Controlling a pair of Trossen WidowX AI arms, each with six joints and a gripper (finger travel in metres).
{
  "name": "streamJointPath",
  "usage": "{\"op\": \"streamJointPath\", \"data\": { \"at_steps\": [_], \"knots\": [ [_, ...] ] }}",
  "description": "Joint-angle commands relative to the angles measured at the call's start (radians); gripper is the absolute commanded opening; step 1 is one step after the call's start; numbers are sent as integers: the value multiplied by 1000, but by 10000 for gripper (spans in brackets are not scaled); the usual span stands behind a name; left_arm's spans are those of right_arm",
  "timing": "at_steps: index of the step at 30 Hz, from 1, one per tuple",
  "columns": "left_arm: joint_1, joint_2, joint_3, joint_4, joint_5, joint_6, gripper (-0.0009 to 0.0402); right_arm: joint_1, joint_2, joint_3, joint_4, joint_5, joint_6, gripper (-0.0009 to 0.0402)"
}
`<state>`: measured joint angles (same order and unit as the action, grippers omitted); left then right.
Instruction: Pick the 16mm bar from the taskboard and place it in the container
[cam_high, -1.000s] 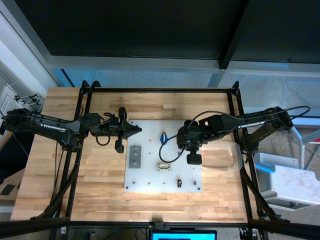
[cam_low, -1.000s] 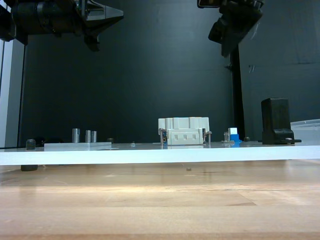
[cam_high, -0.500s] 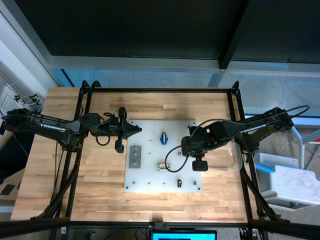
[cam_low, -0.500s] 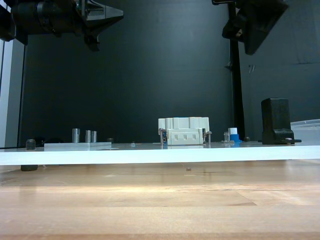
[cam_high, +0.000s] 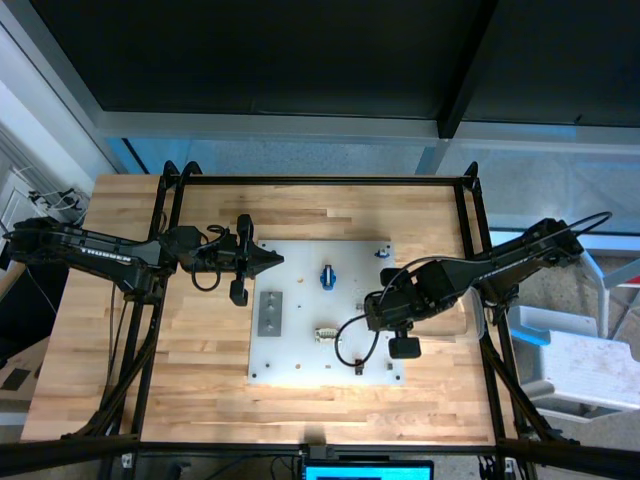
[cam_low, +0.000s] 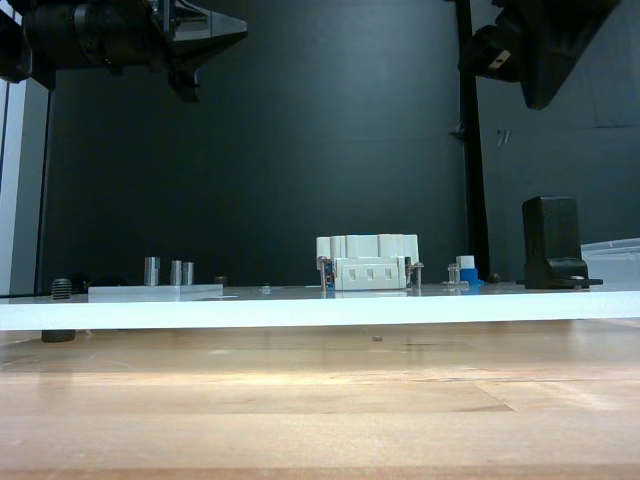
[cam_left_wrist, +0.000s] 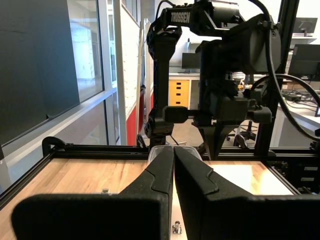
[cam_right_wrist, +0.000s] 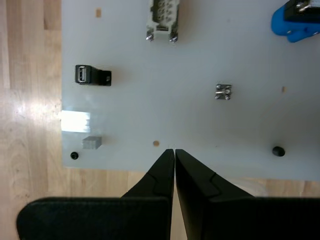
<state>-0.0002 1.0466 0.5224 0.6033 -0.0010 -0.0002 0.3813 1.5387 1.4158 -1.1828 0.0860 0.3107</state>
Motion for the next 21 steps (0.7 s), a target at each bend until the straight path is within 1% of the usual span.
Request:
{"op": "streamJointPath", "data": {
  "at_steps": [1,11,17,21],
  "knots": [
    [0,0,0,0,0,0,0,21,8,0,-9,0,25,16],
    [0,0,0,0,0,0,0,79,47,0,-9,-1,99,53],
    [0,0,0,0,0,0,0,111,74,0,6,-1,105,91],
    [0,0,0,0,0,0,0,126,87,0,33,-5,130,121]
  ]
}}
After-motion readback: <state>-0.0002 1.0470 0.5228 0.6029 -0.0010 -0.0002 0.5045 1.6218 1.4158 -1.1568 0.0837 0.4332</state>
